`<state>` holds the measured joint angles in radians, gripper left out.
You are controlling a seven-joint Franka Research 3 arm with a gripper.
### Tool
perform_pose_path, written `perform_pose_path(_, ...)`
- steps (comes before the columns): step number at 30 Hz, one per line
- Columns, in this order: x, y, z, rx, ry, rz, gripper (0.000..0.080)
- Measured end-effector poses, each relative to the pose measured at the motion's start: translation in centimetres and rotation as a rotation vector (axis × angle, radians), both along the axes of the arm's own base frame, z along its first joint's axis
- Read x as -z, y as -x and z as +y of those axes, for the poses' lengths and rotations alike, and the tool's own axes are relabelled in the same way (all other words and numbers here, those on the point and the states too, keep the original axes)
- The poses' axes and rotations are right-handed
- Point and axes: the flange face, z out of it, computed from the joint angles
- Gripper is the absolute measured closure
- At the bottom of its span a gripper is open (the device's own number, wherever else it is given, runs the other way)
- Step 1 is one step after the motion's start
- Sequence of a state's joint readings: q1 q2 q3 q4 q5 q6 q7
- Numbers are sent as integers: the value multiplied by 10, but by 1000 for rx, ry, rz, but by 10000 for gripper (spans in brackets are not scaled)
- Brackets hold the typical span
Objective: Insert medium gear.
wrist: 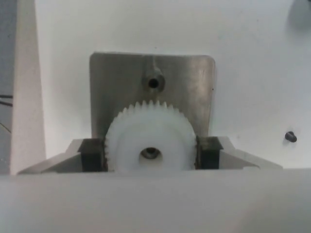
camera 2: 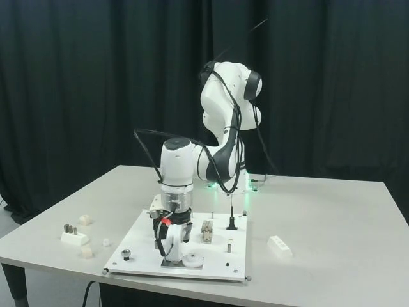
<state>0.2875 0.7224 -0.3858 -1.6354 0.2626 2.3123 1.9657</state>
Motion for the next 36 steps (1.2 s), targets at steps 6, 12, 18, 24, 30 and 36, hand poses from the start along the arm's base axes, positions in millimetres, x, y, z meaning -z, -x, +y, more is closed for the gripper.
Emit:
perform_pose_path(6,0,0,1,-58,8,5,406)
perform_pose_path(12,0,0,1,-104,8,8,406)
perform_pose_path(18,0,0,1,-152,6,11,406)
perform_pose_path(24,0,0,0,-201,3,14,406)
perform_pose_path(30,0,0,-1,-262,-3,17,406)
perform_pose_path(36,0,0,-2,-320,-10,20,406)
